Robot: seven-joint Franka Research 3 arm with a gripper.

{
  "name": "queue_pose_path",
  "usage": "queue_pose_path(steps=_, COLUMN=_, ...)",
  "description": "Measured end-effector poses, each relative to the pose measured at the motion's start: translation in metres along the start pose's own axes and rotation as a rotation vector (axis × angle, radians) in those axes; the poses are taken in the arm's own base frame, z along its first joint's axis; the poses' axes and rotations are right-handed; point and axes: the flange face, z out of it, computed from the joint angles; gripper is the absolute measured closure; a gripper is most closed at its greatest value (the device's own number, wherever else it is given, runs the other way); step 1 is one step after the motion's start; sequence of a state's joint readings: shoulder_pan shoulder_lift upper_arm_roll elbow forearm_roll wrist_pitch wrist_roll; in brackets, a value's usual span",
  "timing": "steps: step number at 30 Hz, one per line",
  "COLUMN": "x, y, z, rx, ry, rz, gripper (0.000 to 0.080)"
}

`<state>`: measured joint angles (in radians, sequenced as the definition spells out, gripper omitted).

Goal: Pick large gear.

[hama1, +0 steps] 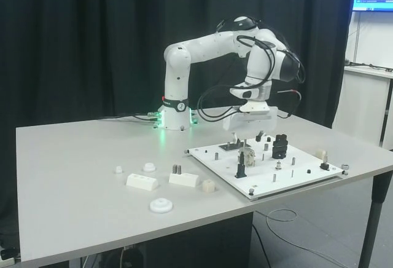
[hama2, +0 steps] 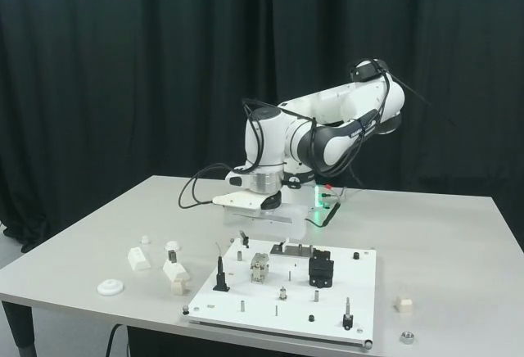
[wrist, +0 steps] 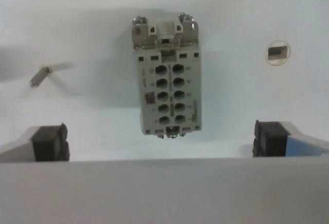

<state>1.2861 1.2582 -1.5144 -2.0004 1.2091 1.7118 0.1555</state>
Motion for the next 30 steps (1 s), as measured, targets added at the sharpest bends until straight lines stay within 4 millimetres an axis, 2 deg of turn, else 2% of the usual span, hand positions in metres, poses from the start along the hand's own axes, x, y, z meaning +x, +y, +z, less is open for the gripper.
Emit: queue_pose_path(steps=30, x=0.001, y=-0.005, z=-0.018, rx=-0.030, ry=0.021, rz=-0.023, gripper=0.0003)
